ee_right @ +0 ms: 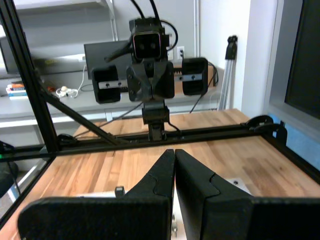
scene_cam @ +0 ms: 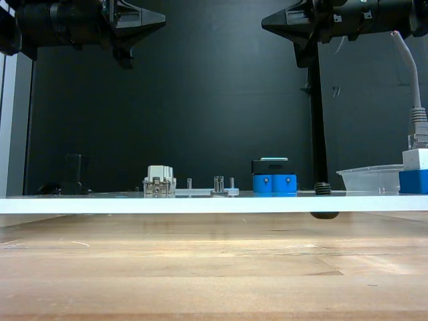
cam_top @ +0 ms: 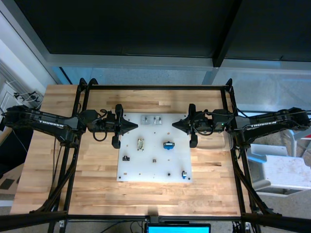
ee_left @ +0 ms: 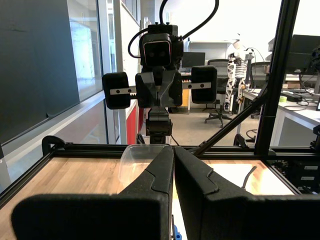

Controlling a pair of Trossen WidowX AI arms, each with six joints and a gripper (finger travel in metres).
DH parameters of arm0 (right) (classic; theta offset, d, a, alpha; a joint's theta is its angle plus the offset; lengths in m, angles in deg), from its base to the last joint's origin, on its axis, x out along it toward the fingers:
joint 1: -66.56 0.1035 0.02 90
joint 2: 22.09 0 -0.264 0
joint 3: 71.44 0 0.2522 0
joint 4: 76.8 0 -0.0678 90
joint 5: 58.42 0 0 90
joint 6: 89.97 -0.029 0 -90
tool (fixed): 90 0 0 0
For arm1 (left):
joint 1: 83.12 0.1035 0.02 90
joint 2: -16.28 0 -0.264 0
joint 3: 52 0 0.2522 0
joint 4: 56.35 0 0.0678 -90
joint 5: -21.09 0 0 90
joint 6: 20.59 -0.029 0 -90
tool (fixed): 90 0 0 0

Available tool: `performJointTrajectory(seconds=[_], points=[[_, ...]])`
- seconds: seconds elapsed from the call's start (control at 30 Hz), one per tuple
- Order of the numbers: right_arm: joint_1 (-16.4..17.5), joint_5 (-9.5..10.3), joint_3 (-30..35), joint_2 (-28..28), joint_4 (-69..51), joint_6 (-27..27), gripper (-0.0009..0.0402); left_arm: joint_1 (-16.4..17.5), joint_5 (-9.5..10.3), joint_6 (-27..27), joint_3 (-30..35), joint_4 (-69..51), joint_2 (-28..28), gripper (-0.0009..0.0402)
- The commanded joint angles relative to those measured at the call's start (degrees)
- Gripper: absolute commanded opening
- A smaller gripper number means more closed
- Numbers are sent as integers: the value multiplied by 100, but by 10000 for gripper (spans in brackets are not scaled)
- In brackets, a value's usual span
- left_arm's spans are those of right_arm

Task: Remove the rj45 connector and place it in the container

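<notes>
The rj45 connector (cam_top: 184,174) sits upright at the board's (cam_top: 146,170) near right corner, long axis vertical, cable (scene_cam: 404,67) end up. The container (cam_top: 214,142) rests beside the board's right edge. Above, the left gripper (cam_top: 135,125) and right gripper (cam_top: 174,124) hover, both pinched closed.

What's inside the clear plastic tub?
Only the wooden table shows through the shallow clear plastic tub; the right arm covers its far edge. Left hand and right hand hover shut over the white board.

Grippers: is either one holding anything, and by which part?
Nothing is held: left gripper and right gripper both hover shut above the board.
</notes>
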State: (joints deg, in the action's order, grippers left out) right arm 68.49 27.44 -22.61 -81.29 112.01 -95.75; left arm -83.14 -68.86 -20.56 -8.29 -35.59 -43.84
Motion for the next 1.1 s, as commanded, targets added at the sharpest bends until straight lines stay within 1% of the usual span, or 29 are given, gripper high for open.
performJointTrajectory(seconds=[0.03, 0.17, 0.4, 0.53, 0.73, 0.77, 0.87, 0.97, 1.03, 1.1], points=[[9, 118, 59, -4, -391, -87, 0, 0, -2, -2, 0, 2, 0, 0], [22, 118, 509, -17, -1694, 13, 0, 2, -2, -2, 0, 2, 0, 0], [83, 87, 1294, -83, -3751, 13, 0, 2, 0, -2, 0, 2, 2, 0], [186, 72, 1609, -304, -4507, -39, 0, 2, -2, -2, 0, 2, 2, 0], [444, 48, 2000, -680, -5466, -188, 0, 0, -2, -2, 0, 2, 0, 0], [492, 9, 2057, -717, -5604, -201, 0, 2, 0, -2, 0, 2, 0, 0], [686, -260, 2149, -813, -5919, -302, 0, 0, -2, -2, 0, 2, 0, 0], [879, -391, 2175, -876, -6190, -461, 0, 0, -2, -2, 0, 2, 0, 0], [1010, -411, 2166, -885, -6317, -592, 0, 2, -2, -2, 0, 2, 2, 0], [1180, -553, 2164, -885, -6450, -739, 0, 0, -2, -2, 0, 2, 2, 0]])
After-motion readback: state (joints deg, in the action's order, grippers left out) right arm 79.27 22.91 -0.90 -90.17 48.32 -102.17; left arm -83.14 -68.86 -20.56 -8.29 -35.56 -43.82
